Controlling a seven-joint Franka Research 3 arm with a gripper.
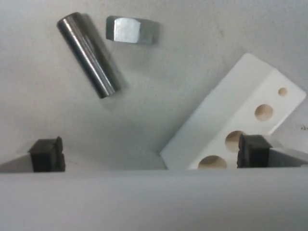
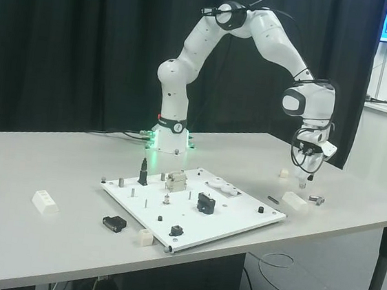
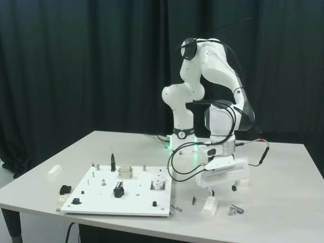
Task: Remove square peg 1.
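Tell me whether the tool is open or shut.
Open: in the wrist view the tool's two black fingertips stand far apart, gripping nothing.

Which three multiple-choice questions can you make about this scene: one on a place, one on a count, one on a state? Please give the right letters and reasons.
1. Where is the gripper?
A. over the white board
B. over the bare table beside the board
C. by the arm's base

2. How many round holes of the white block show in the wrist view?
A. one
B. two
C. four

3. How does the gripper stand?
A. open and empty
B. shut on the metal pin
C. shut on the nut

Answers: 1 B, it hangs past the edge of the board. 2 C, four holes show in a row. 3 A, the fingers stand far apart; the pin and nut lie on the table.
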